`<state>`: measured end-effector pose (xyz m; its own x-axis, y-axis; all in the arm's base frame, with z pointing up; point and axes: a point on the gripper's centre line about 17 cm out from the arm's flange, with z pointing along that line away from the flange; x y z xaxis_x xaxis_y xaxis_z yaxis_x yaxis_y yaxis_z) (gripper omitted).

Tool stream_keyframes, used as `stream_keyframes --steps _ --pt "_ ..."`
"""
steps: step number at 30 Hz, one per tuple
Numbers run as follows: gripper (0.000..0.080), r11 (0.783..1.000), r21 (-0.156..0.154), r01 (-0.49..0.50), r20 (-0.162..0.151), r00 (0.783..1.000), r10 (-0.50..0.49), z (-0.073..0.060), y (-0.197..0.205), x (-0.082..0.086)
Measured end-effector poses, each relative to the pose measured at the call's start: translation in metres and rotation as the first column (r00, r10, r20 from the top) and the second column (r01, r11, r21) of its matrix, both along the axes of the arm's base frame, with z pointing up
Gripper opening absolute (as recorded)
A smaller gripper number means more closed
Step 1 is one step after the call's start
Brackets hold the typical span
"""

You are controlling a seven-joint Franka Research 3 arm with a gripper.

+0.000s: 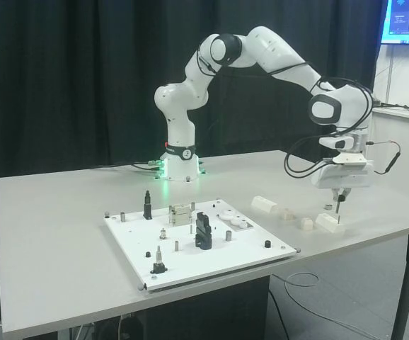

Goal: Insert round peg 2.

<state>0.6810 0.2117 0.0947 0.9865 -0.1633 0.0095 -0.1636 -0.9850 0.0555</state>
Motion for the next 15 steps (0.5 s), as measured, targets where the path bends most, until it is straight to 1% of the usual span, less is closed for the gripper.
stream_keyframes --steps 7,15 --pt "0.0058 1.000 -0.002 0.001 -0.006 1.000 -0.001 0.0035 -0.0002 -0.0007" --pt "0.0058 1.000 -0.003 0.001 -0.006 1.000 -0.001 0.0041 -0.0006 -0.0006"
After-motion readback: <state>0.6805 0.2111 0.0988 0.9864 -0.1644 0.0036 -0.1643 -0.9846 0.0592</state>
